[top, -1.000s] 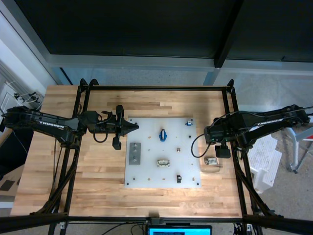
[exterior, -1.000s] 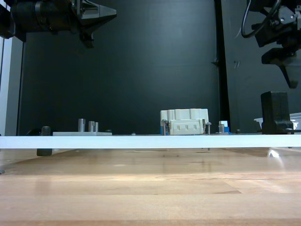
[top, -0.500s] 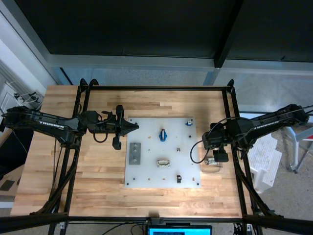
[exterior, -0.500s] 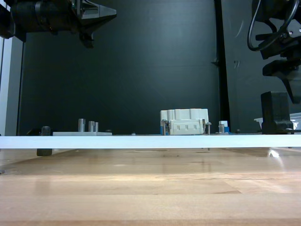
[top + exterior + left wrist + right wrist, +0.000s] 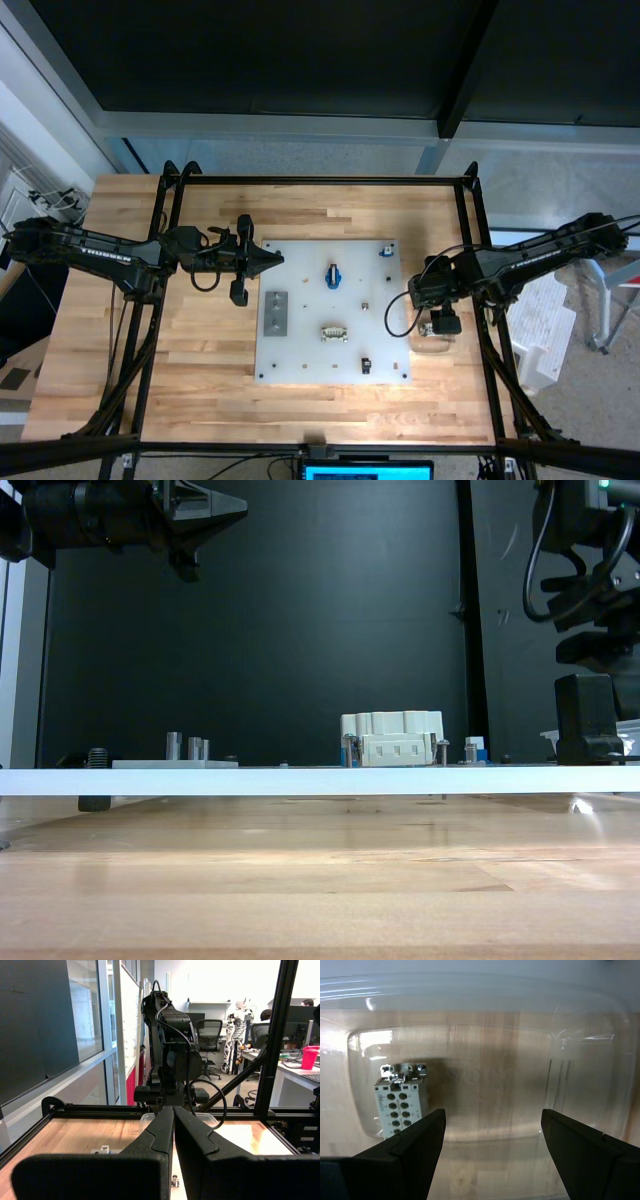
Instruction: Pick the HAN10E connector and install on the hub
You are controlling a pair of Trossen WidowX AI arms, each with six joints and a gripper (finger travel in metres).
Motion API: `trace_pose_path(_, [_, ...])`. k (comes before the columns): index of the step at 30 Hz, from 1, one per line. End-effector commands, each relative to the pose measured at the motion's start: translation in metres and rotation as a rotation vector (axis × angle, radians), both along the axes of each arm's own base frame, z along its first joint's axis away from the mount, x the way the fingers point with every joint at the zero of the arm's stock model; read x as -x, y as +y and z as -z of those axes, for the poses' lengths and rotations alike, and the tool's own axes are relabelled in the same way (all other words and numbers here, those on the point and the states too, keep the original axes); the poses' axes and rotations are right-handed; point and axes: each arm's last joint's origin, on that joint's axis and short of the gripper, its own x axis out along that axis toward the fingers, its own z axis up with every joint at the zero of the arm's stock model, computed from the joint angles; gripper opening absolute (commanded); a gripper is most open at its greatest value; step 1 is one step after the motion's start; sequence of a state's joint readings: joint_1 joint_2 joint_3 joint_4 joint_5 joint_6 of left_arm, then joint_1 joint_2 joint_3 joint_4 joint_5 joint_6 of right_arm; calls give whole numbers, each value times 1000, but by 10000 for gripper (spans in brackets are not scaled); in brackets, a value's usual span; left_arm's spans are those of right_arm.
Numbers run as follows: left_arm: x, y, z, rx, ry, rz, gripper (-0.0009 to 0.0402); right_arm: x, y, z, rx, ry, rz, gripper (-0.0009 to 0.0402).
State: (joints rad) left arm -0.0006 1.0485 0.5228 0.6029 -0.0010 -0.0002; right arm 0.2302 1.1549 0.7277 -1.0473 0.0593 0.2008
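The HAN10E connector [image 5: 400, 1105], a pale block with rows of dark pin holes, lies flat in a clear plastic tray [image 5: 580, 1085] on the wood to the right of the white plate. My right gripper [image 5: 492, 1155] hangs open just above this tray, and the connector sits close to one finger [image 5: 395, 1160], untouched. From above, the right gripper [image 5: 445, 322] covers most of the connector [image 5: 429, 328]. The hub [image 5: 334, 333] stands on the white plate [image 5: 300, 360] and shows beige in the low view [image 5: 393, 740]. My left gripper [image 5: 275, 258] is shut and empty, held high over the plate's far left corner.
On the plate are a grey metal block with two holes [image 5: 275, 312], a blue piece [image 5: 334, 275] and a small black part [image 5: 367, 365]. That black part [image 5: 585, 720] looms large at the right of the low view. Black frame rails border the table.
My right gripper has come down and moved slightly left, over the clear tray, now close above the connector. The left arm has not moved.
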Motion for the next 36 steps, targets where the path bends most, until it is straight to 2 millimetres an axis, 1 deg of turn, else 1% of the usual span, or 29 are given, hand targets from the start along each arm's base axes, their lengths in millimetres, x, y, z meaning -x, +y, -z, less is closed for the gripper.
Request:
trace_pose_path(1, [0, 0, 0, 0, 0, 0, 0, -1, 1, 5, -1, 0, 2, 268])
trace_pose_path(7, [0, 0, 0, 0, 0, 0, 0, -3, 1, 9, 4, 18, 0, 267])
trace_pose_path(12, [0, 0, 0, 0, 0, 0, 0, -4, 3, 12, -4, -1, 29, 267])
trace_pose_path(30, [0, 0, 0, 0, 0, 0, 0, 2, 3, 35, -17, -16, 79, 267])
trace_pose_path(36, [0, 0, 0, 0, 0, 0, 0, 3, 3, 37, -16, -15, 85, 267])
